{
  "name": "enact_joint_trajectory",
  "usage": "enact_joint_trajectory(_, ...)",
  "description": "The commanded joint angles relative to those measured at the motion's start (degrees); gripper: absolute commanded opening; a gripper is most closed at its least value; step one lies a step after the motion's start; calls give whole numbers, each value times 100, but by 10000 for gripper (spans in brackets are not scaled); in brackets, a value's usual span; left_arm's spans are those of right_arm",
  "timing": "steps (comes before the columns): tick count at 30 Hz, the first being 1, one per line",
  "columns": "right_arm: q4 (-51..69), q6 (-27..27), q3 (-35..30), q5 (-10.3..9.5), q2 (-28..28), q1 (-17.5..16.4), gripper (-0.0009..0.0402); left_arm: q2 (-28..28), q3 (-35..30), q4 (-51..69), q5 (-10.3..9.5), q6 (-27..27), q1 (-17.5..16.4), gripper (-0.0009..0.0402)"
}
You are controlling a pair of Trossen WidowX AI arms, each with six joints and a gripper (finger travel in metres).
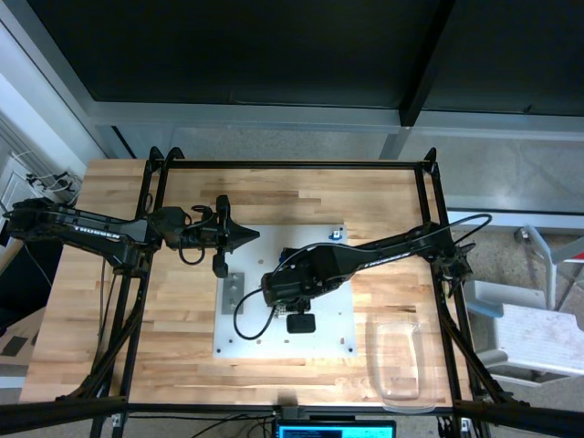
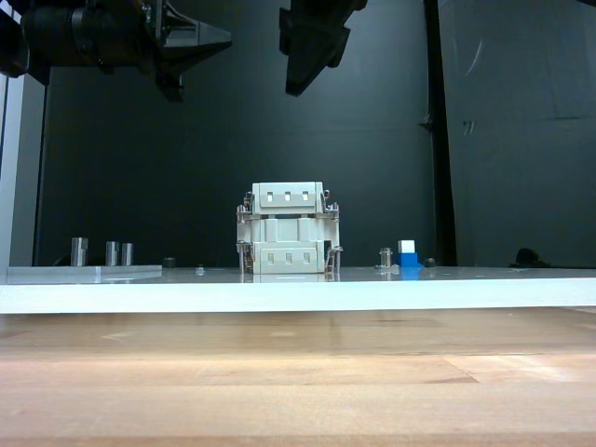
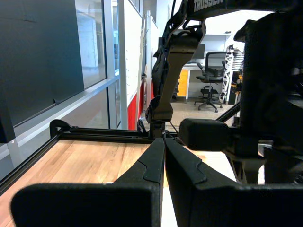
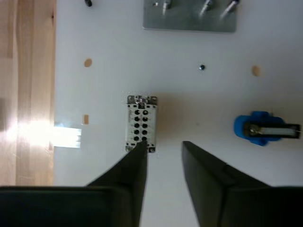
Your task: Remove the HAN10-E connector and place it in the container
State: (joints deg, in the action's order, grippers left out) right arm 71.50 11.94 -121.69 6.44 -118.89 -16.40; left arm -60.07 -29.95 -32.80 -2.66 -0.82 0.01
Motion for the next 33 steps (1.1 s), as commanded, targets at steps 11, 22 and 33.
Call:
enact_joint_trajectory(11,-267,190,70,-55,-442,-26,250,-2,0,-2,2,2,-2,0)
enact_joint_trajectory(22,-439,260,114,-63,-625,-55,256,-2,0,-9,2,2,-2,0)
enact_joint_trajectory(33,-496,260,122,-177,-833,-72,256,-2,0,136,2,2,-2,0)
